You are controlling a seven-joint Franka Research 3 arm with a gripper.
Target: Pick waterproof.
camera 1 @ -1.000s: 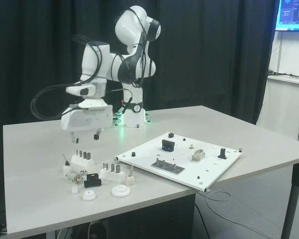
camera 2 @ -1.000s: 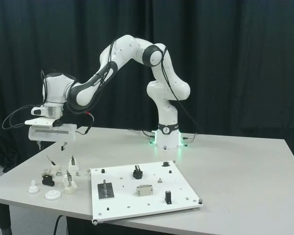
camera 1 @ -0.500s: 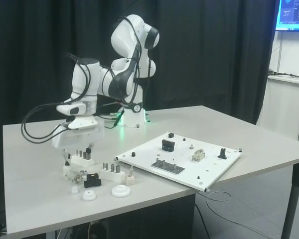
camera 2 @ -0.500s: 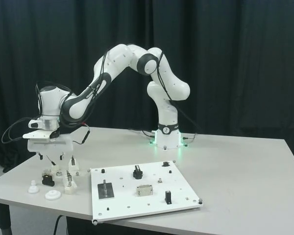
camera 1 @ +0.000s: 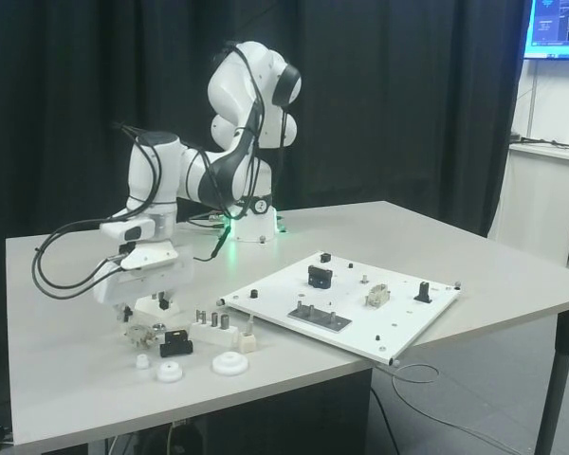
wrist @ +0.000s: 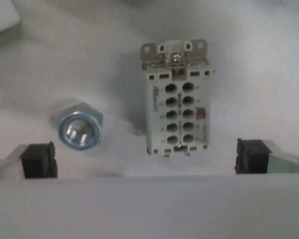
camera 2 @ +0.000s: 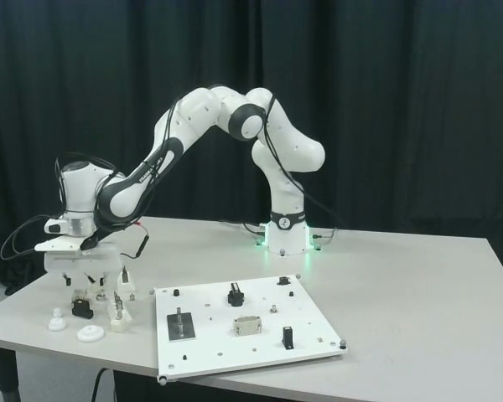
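In the wrist view a white rectangular connector block (wrist: 175, 117) with two rows of pin holes and a metal bracket at one end lies flat on the grey table. A metal hex nut (wrist: 79, 131) lies beside it. My gripper (wrist: 145, 158) is open, its black fingertips (wrist: 38, 160) spread wide to either side, and the block's near end lies between them. In the room views the gripper (camera 1: 137, 308) hangs low over the cluster of small parts (camera 1: 185, 339) near the table's front left. The hand hides the block there.
White blocks with metal pins (camera 1: 213, 327), a small black part (camera 1: 175, 343) and white round discs (camera 1: 229, 362) lie around the gripper. A white assembly board (camera 1: 398, 322) with mounted parts lies to the right. The arm's base (camera 2: 287, 236) stands at the back.
The arm has swung left and come down. The gripper went from well above the parts to just over them.
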